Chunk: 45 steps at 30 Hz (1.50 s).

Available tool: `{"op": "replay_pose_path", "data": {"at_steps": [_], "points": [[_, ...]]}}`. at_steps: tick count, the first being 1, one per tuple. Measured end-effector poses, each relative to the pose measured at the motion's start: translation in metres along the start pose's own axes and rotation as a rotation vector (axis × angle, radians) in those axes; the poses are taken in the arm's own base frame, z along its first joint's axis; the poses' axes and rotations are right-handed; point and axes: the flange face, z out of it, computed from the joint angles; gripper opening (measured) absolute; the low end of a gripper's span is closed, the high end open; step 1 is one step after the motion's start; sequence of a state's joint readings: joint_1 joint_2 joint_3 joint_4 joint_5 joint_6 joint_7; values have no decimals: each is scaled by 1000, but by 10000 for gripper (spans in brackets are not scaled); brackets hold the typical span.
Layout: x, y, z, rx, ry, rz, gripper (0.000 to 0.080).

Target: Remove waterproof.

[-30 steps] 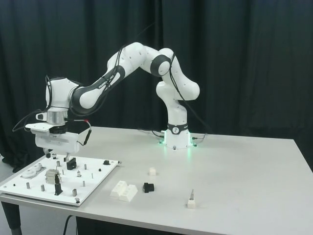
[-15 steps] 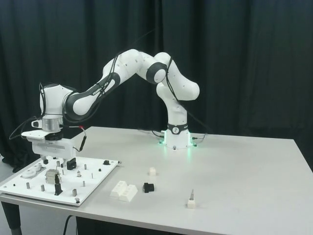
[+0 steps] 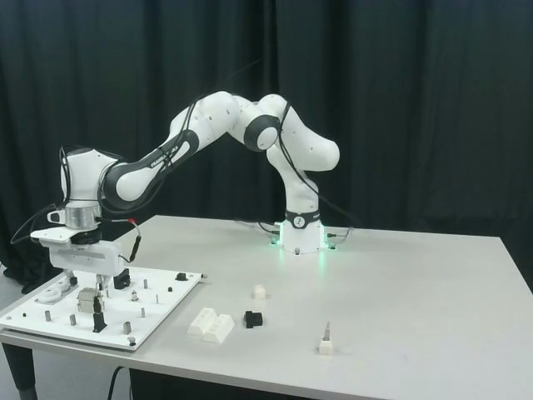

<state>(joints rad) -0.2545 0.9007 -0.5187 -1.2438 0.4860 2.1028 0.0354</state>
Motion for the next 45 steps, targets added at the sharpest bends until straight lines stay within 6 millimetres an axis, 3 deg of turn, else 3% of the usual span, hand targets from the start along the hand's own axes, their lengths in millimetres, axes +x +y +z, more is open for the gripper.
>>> {"op": "replay_pose_path", "data": {"at_steps": [45], "points": [[5, 11, 42, -2, -63, -63, 800]]}}
